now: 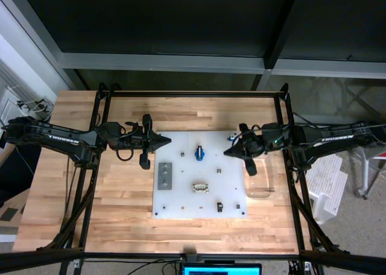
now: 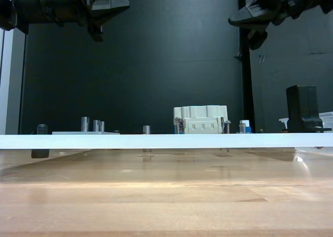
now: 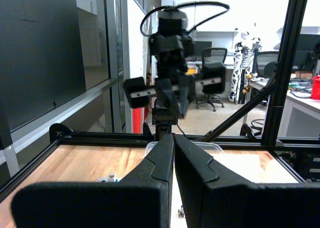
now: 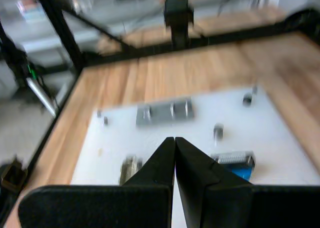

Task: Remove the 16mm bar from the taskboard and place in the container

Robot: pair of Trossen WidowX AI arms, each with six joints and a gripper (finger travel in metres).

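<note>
The taskboard [image 1: 232,184] is a white plate in the middle of the table, also seen in the right wrist view [image 4: 280,138]. A short dark grey rod, which I take for the 16mm bar [image 1: 181,155] [image 2: 146,129] [image 4: 218,132], stands upright on it left of the blue knob [image 1: 199,152]. The clear container [image 1: 263,180] lies just off the board's right edge. My left gripper [image 1: 169,141] [image 3: 173,153] hovers high over the board's far left corner, shut and holding nothing. Over the far right part, my right gripper [image 1: 227,152] [image 4: 175,155] also hangs high, shut and holding nothing.
On the board sit a grey metal block [image 1: 164,175] [image 4: 165,112], a silver connector [image 1: 201,187] [image 2: 201,118] and a small black square part [image 1: 220,206] [image 2: 302,109]. A black frame [image 1: 99,124] borders the table.
</note>
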